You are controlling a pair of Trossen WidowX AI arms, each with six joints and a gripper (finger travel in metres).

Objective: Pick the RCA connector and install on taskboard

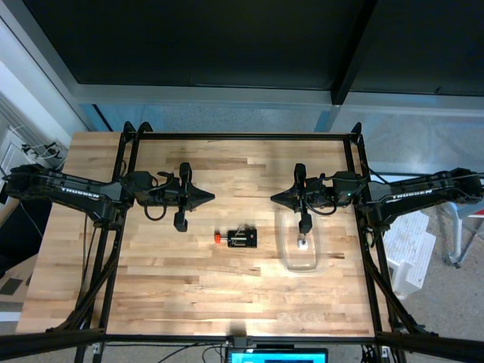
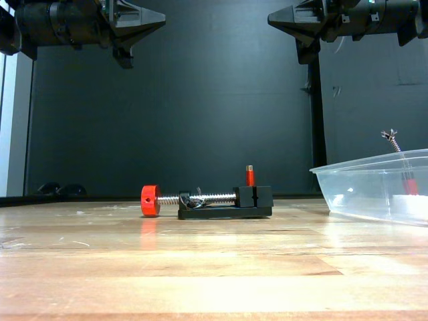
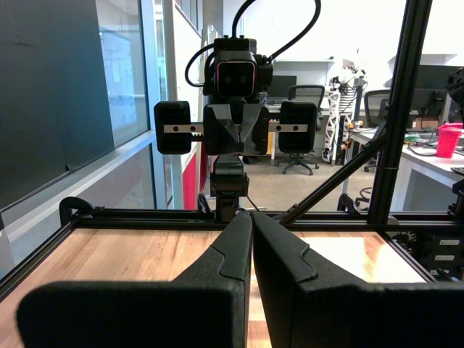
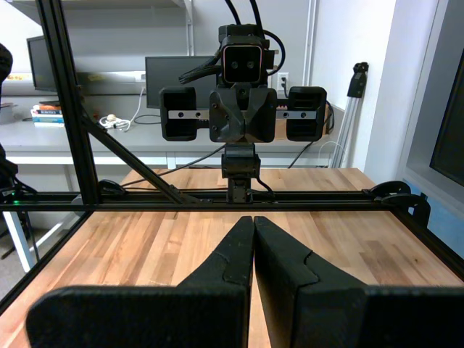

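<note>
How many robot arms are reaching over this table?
2. The left end effector, shut, hangs high left of the black block; the right end effector, shut, hangs high to its right, near the clear tray.

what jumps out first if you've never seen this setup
The left gripper and right gripper face each other tip to tip, both shut and empty, high over the table. Below the gap between them sits the small black taskboard with its red stub. To its right, a clear tray holds the RCA connector, which pokes above the rim.
</note>
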